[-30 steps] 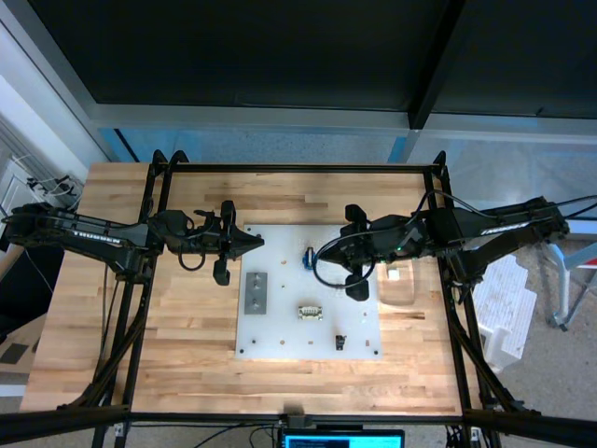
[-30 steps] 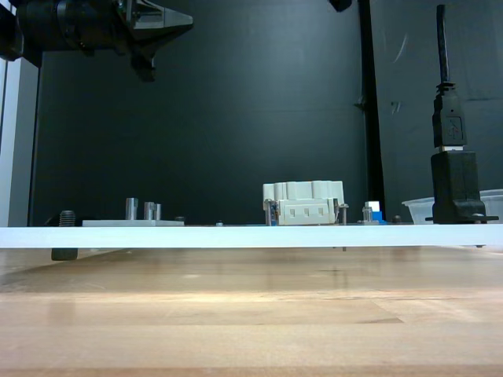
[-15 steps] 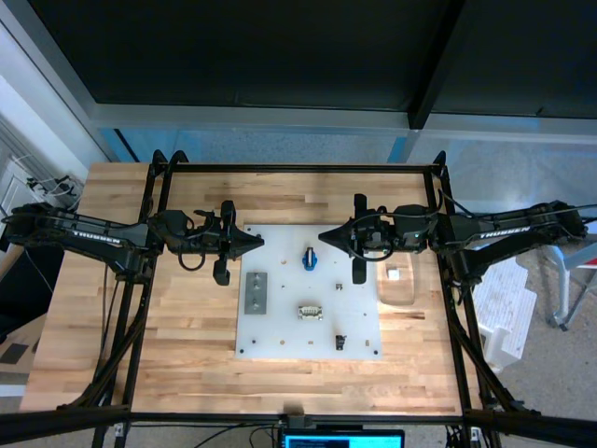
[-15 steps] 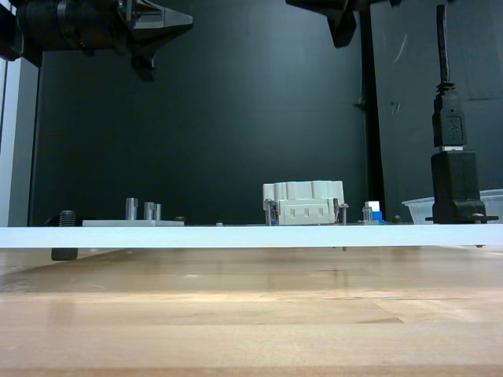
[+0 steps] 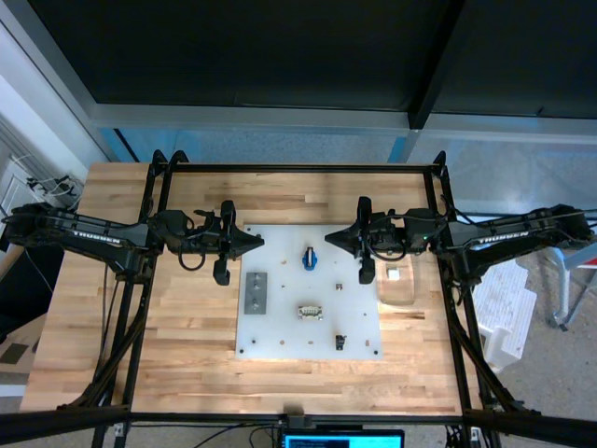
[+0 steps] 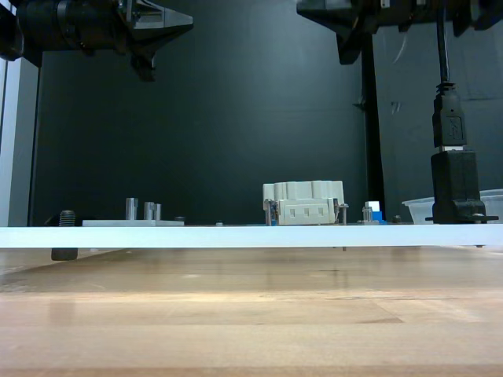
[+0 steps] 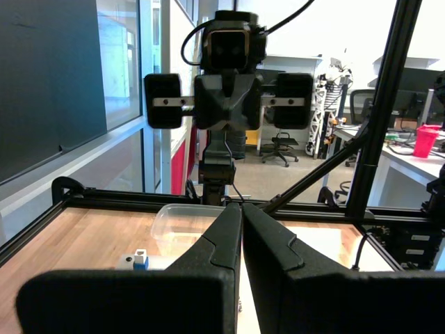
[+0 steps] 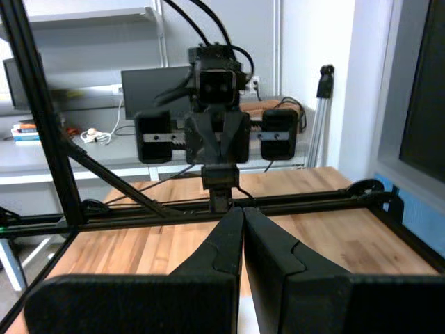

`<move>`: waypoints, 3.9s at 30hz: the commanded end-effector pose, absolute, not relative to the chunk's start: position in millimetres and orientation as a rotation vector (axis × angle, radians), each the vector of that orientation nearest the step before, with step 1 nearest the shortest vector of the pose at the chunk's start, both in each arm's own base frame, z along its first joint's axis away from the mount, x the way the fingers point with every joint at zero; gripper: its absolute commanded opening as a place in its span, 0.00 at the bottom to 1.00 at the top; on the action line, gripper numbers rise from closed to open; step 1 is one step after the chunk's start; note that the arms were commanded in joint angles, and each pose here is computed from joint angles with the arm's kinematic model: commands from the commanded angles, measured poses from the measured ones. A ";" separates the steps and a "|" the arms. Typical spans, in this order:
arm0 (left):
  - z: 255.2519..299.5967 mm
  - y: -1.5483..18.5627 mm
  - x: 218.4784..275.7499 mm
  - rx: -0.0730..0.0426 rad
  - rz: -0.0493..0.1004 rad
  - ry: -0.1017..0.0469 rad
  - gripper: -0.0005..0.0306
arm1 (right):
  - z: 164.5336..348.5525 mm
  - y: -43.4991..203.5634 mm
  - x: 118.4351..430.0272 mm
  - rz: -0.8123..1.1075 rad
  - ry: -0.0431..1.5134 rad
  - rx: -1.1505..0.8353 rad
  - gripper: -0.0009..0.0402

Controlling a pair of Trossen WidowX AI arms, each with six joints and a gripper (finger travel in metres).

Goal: Pick the USB connector and install on taskboard

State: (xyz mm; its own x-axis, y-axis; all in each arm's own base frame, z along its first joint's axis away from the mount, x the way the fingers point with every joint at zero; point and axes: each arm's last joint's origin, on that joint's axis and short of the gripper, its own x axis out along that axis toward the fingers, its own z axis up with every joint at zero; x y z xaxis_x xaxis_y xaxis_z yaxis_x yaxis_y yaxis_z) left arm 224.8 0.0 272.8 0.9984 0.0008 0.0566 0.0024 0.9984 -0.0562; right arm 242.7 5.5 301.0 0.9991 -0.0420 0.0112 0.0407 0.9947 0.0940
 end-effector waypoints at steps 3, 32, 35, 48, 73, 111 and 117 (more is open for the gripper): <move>272.7 0.0 224.9 -0.056 -0.001 -0.057 0.02 | 298.2 3.6 242.5 -0.035 -0.023 0.086 0.02; 272.7 0.0 224.9 -0.056 -0.001 -0.057 0.02 | 282.5 2.4 239.4 -0.042 -0.026 0.092 0.02; 272.9 0.0 224.8 -0.056 -0.001 -0.057 0.02 | 283.8 2.4 239.7 -0.041 -0.030 0.092 0.02; 272.7 0.0 224.9 -0.056 -0.001 -0.057 0.02 | 285.0 2.5 240.2 -0.040 -0.033 0.090 0.02; 272.7 0.0 224.9 -0.056 -0.001 -0.057 0.02 | 281.6 2.6 240.2 -0.041 0.001 0.092 0.02; 272.7 0.0 224.9 -0.056 -0.001 -0.057 0.02 | 281.6 2.6 240.2 -0.041 0.001 0.092 0.02; 272.8 0.0 224.9 -0.056 -0.001 -0.057 0.02 | 281.6 2.5 240.2 -0.042 0.001 0.092 0.02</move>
